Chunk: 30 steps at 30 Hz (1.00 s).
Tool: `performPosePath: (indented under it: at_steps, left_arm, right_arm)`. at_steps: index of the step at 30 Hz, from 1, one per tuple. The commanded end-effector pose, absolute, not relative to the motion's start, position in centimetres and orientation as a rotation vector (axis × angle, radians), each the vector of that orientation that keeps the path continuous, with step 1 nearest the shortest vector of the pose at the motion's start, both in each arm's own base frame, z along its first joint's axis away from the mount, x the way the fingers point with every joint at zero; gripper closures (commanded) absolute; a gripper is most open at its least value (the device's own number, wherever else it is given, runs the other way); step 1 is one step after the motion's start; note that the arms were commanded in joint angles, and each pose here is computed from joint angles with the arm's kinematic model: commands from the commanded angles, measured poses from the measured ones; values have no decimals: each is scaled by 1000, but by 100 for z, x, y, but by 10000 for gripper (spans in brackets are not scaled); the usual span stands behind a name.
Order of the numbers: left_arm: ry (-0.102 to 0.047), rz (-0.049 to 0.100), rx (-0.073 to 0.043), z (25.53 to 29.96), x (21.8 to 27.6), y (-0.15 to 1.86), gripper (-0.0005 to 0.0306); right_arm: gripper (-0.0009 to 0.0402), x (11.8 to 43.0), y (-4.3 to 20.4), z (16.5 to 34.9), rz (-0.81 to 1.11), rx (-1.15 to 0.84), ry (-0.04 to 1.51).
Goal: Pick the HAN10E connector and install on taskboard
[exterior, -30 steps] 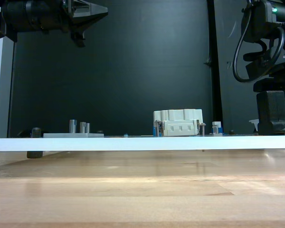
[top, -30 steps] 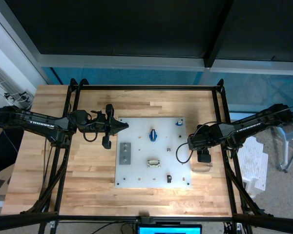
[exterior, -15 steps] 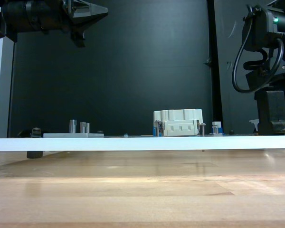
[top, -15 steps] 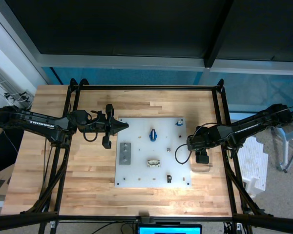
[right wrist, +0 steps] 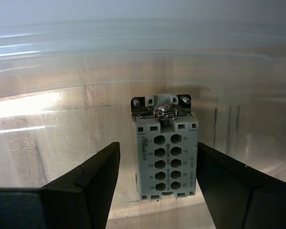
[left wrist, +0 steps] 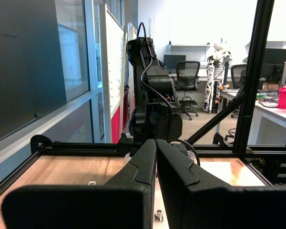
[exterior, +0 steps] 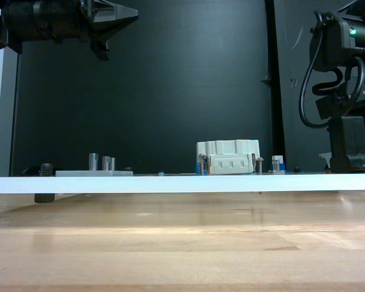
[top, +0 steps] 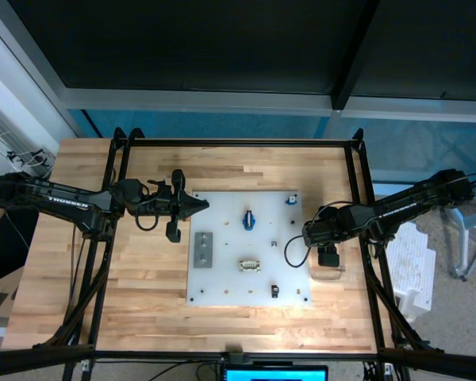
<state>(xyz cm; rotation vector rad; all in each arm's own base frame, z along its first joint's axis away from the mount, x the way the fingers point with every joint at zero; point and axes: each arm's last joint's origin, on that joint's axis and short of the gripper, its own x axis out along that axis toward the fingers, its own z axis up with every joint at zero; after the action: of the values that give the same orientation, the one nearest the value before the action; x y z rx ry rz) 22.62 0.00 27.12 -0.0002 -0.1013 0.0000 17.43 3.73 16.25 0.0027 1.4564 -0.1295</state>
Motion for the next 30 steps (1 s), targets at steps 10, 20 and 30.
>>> performPosePath:
  at_steps: [10, 20, 30]
  left_arm:
    - [-101, 0, 0, 2712, 2263, 0, 300]
    - [-102, 0, 0, 2712, 2263, 0, 300]
    - [-101, 0, 0, 2712, 2263, 0, 300]
  right_arm:
    - [262, 1744, 376, 1635, -125, 6, 1453]
    - [300, 1744, 375, 1647, -125, 6, 1459]
    - [306, 1720, 372, 1929, -119, 13, 1445]
